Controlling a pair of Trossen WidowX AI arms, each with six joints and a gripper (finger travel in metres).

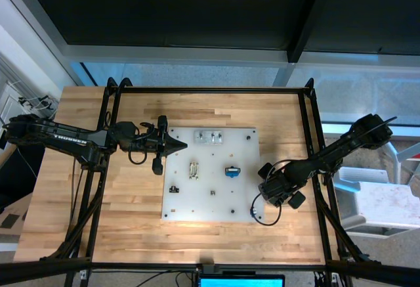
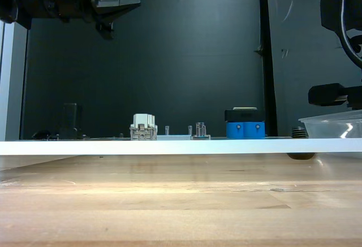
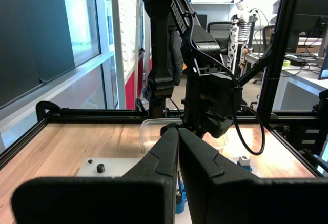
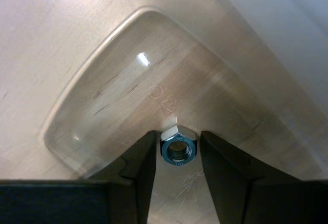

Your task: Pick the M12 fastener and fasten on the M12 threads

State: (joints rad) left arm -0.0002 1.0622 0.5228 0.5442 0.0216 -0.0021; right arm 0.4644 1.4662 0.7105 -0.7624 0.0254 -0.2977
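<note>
While the left arm hangs above the table's left side, well clear of the surface, its left gripper (image 1: 178,145) points inward over the left edge of the white board (image 1: 197,208). Its two fingers (image 3: 200,167) are pressed together, with only a thin seam between them and nothing held.

The right arm reaches in from the right, and its right gripper (image 4: 178,138) is lowered into the clear tray (image 4: 118,90), which sits at the board's near right edge. The M12 nut (image 4: 178,149) lies flat on the tray floor, hole upward, directly between the two dark fingers (image 4: 141,167). These stand apart, one close on each side of the nut, with only narrow slits showing between metal and pads, so the pincer flanks the nut without visibly clamping it.

At table height, the black ribbed stud (image 2: 298,132) stands just in front of the tray's near wall. Its ribs are bare, with no nut on top. A blue connector block (image 1: 231,171) sits mid-board, well apart from both grippers. The board itself lies on the wooden table (image 1: 98,221).
</note>
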